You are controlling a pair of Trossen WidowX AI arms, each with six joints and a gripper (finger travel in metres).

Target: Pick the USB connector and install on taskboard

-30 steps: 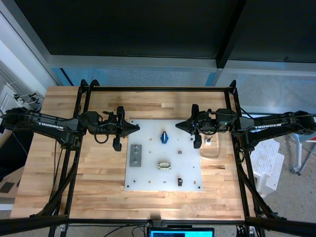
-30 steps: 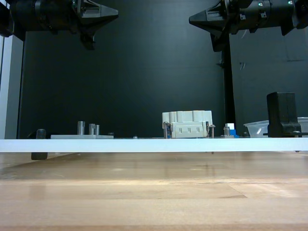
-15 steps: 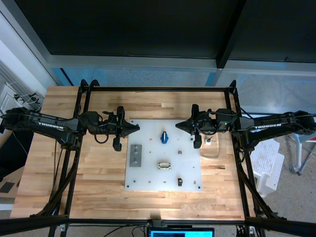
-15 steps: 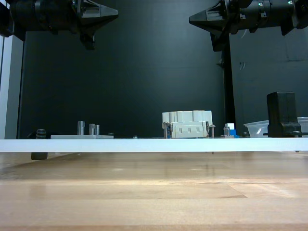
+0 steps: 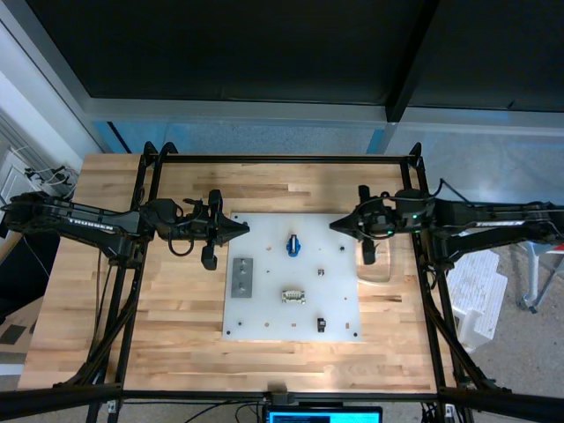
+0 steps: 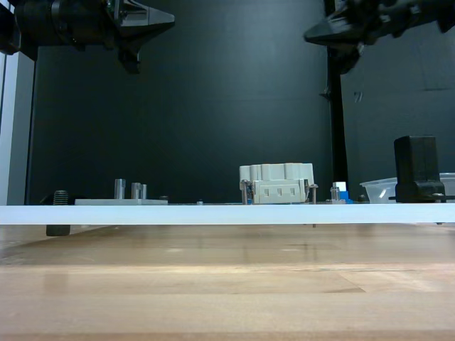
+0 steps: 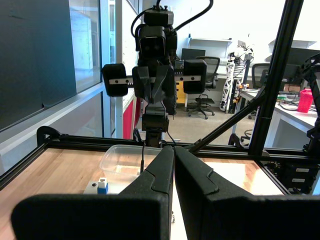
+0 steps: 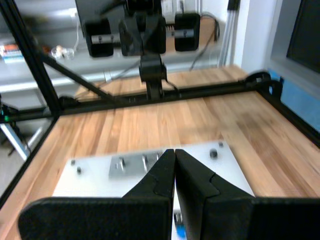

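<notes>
The taskboard is a white square plate in the middle of the table, also seen edge-on in the low view. It carries a blue knob, a grey block, a beige connector and a small black socket. I cannot make out the USB connector in any view. My left gripper is shut and hovers high over the board's far left corner. My right gripper is shut too, held high above the board's far right edge, beside the clear tray.
The clear plastic tray sits on the wood just right of the board, partly under my right arm. A black frame surrounds the table. Bare wood lies in front of and left of the board.
My right arm has drawn back to the right, toward the tray, and sits slightly higher in the low view. The left arm has not moved.
</notes>
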